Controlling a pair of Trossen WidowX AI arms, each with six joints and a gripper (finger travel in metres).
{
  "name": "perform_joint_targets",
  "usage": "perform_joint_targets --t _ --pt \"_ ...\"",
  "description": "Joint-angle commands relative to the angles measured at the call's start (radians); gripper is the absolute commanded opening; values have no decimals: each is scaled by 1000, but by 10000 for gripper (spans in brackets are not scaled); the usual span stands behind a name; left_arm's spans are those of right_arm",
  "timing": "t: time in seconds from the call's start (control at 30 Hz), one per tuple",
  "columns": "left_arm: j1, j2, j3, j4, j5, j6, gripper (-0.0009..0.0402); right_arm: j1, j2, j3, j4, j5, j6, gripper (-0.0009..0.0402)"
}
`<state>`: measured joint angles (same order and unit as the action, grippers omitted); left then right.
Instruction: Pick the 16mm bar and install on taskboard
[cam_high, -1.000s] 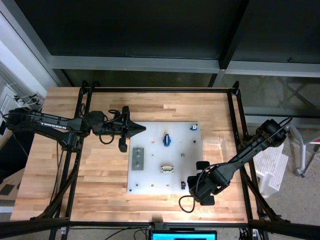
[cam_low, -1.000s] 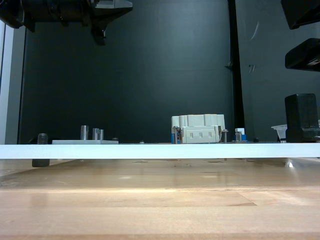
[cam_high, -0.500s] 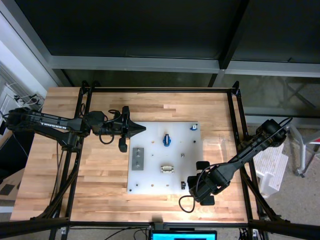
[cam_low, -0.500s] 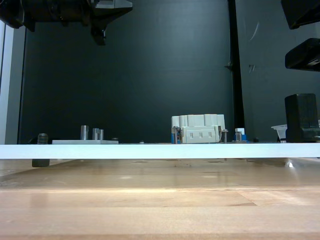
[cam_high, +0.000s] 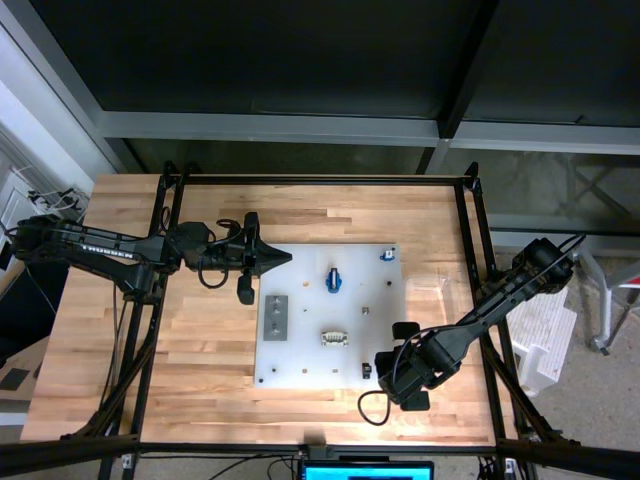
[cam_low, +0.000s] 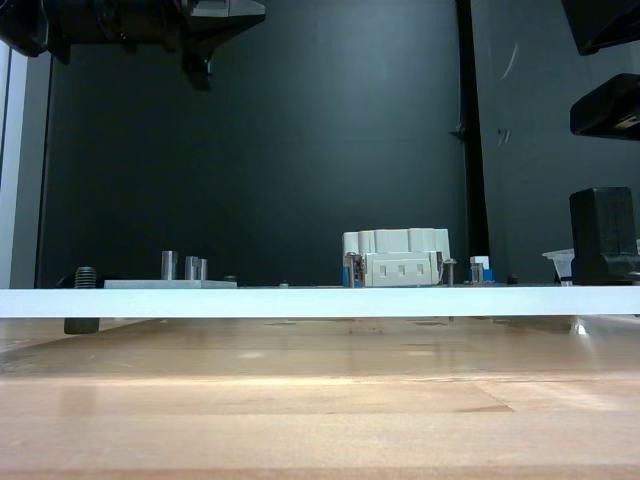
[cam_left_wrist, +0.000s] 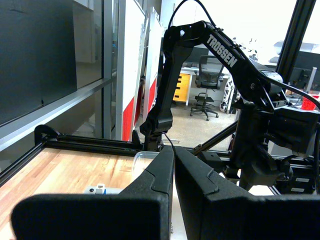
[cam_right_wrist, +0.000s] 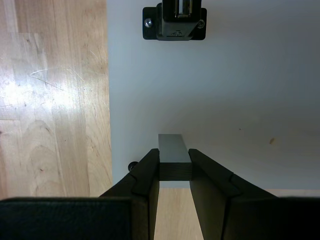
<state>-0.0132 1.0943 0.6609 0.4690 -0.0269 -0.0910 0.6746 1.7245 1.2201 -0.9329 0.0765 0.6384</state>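
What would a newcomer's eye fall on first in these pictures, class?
The short grey metal bar clamped in the right pincer, poised above the flat white task board by its near right corner. Next, the left pincer, shut and empty, hanging high over the board's far left corner.

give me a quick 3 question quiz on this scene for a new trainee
1. True or false: the left gripper is shut and holding nothing.
2. Where is the grey bar?
A) lying free on the board
B) clamped in the right gripper over the white board
C) in the left gripper
3. Fill in: the left gripper hangs above the board's far ____ corner.

Key: 1 true; 2 B; 3 left.
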Motion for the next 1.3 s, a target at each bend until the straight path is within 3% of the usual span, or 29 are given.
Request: perform_joint_targets --t 0.03,0.47,1.3 --pt "0 0 0 0 0 0 0 0 -1 2 0 1 -4 0" --pt "0 0 0 0 0 0 0 0 -1 0 1 -3 -105 0" --pt "0 0 0 0 0 0 0 0 -1 0 2 -21 -105 0"
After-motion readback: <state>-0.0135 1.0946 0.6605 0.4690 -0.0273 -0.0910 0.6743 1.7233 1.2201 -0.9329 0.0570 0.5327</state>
